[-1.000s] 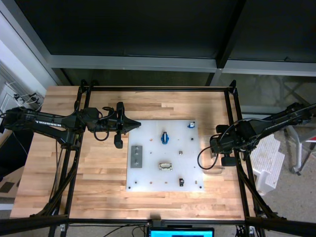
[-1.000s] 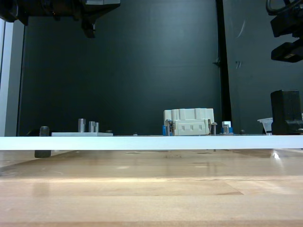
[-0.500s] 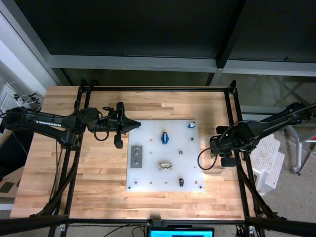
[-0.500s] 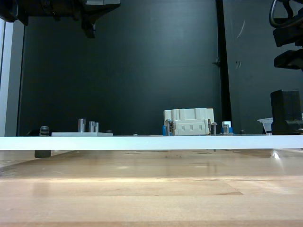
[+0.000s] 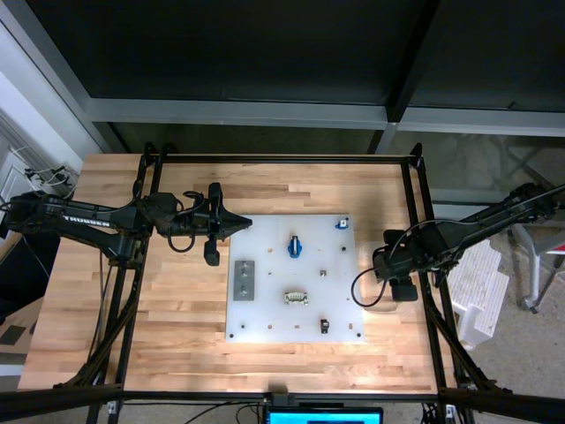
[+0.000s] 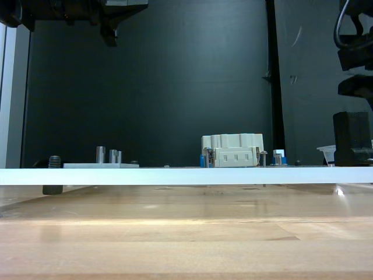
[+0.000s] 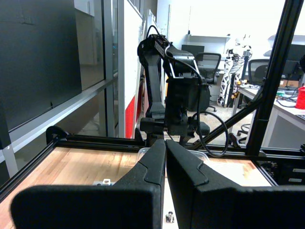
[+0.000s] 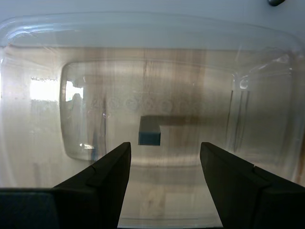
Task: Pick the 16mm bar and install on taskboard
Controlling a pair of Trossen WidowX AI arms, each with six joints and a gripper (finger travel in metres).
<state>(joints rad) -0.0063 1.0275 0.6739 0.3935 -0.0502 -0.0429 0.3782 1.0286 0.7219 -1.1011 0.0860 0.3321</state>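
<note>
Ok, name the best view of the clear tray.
Right wrist view: open right gripper over the clear tray, small block inside. Other views catch only faint edges; shut left gripper hovers by the board.

16mm bar (image 8: 149,132) free in clear tray (image 8: 205,88)

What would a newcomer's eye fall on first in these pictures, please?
The white task board mid-table, with its blue knob and beige connector. Next, the right hand, open, hanging over a clear tray beside the board's right edge, where a small grey piece lies free; whether it is the 16mm bar I cannot tell. The left hand is shut, raised near the board's far-left corner.
</note>
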